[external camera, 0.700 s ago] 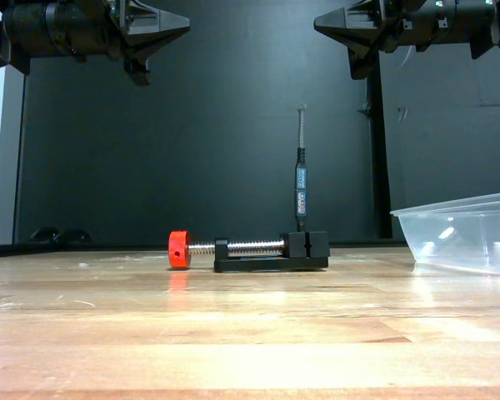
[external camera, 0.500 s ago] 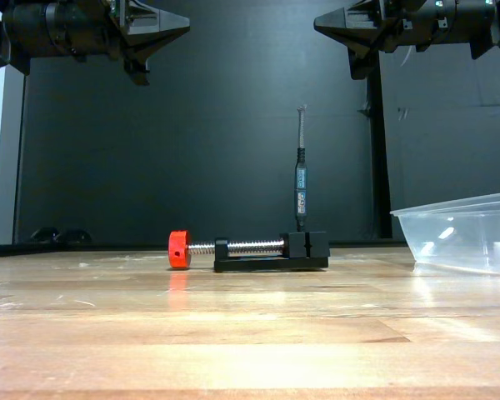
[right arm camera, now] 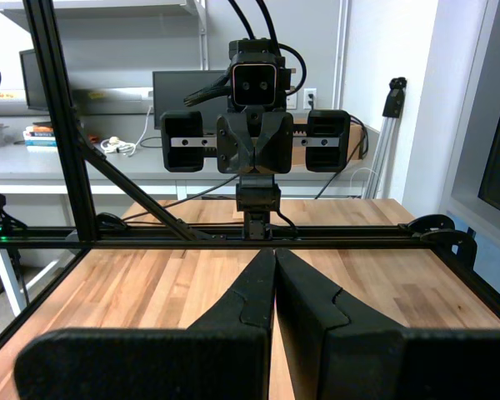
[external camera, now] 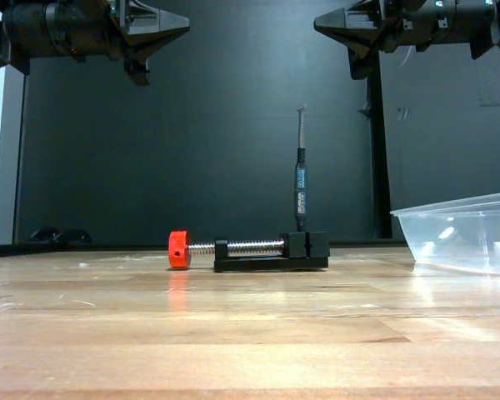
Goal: Remove the USB-C connector from taskboard and place in the container
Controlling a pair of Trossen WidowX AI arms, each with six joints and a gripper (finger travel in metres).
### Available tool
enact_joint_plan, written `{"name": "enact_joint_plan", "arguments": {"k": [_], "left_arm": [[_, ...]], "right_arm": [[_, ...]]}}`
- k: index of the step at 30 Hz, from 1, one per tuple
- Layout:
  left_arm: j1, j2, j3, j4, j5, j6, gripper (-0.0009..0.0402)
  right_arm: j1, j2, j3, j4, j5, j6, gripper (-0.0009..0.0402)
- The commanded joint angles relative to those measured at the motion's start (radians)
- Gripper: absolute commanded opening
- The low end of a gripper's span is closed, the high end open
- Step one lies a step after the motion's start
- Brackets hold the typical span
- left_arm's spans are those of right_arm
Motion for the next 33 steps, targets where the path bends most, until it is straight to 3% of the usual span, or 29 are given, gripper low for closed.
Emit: {"name": "enact_joint_plan", "arguments": {"k": [1, 16, 18, 19, 33], "left_arm": [[0.000, 0.001, 0.000, 0.000, 0.000, 0.000, 0.0000], [0.000, 0.001, 0.000, 0.000, 0.000, 0.000, 0.0000], [0.000, 0.001, 0.000, 0.000, 0.000, 0.000, 0.0000], [0.000, 0.001, 0.000, 0.000, 0.000, 0.000, 0.0000], [0.000, 0.000, 0.000, 0.000, 0.000, 0.000, 0.0000]], "right_arm": [[0.000, 0.000, 0.000, 0.000, 0.000, 0.000, 0.0000], [0.000, 0.000, 0.000, 0.000, -0.001, 0.004, 0.0000], [0.001, 0.000, 0.005, -0.021, -0.017, 0.008, 0.0000], [0.001, 0.000, 0.013, -0.046, -0.031, 0.021, 0.0000], [0.011, 0.027, 0.280, -0.745, -0.020, 0.040, 0.0000]]}}
